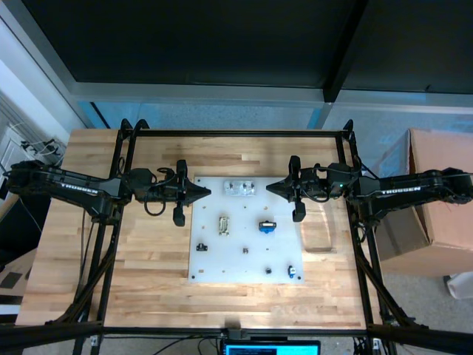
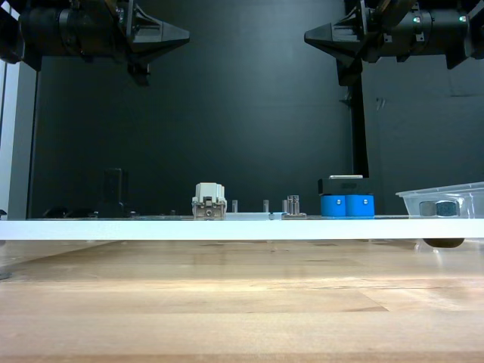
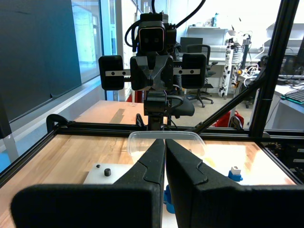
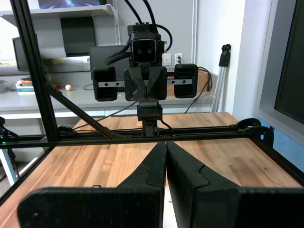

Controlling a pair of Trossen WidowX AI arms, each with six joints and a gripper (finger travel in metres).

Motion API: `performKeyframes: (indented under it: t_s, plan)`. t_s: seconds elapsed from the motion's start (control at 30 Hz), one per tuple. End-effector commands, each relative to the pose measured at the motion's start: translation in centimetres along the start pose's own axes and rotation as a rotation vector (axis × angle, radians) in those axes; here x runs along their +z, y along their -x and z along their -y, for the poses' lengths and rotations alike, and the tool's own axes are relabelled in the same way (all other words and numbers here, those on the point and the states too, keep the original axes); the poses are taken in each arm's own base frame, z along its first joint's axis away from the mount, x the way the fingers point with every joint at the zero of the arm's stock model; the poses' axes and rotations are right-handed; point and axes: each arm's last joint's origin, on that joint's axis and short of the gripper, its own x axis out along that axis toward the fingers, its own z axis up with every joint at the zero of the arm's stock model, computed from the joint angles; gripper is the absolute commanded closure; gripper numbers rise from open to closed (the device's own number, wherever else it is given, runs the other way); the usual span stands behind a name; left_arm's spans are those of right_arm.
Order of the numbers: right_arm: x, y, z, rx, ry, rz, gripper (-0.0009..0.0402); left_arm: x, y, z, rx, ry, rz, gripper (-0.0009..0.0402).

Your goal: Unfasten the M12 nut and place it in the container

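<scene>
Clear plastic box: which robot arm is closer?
Right. The right gripper hovers over the white board's far right corner, by the clear plastic box; the left gripper over its far left.

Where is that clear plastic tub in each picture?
High view: the clear container lies right of the white board, by the right arm; left gripper and right gripper hover near the board's far corners.
Low view: container at far right; whether the nut sits on its stud, I cannot tell.
Left wrist view: container beyond the shut fingers, below the right arm.
Right wrist view: not in it.
Shared landmark: the blue block.
</scene>
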Motion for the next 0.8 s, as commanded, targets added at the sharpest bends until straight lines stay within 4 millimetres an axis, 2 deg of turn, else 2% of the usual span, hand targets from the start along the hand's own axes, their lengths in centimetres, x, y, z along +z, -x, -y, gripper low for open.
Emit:
performKeyframes:
  t_s: [0.03,0.47,0.6,0.8]
  plan:
    - [0.0,0.0,-0.1,0.003,-0.002,0.0,0.0393,0.0,0.0,0.0,0.0,0.0,0.0,0.0393]
    - [-0.1,0.0,-0.1,0.011,-0.009,-0.011,0.0394,0.0,0.0,0.0,-0.001,0.0,0.0,0.0393]
    - [0.1,-0.4,-1.1,0.046,-0.025,-0.168,0.0394,0.0,0.0,0.0,0.0,0.0,0.0,0.0393]
    - [1.0,-1.2,-3.6,0.114,-0.054,-0.447,0.0393,0.0,0.0,0.0,0.0,0.0,0.0,0.0393]
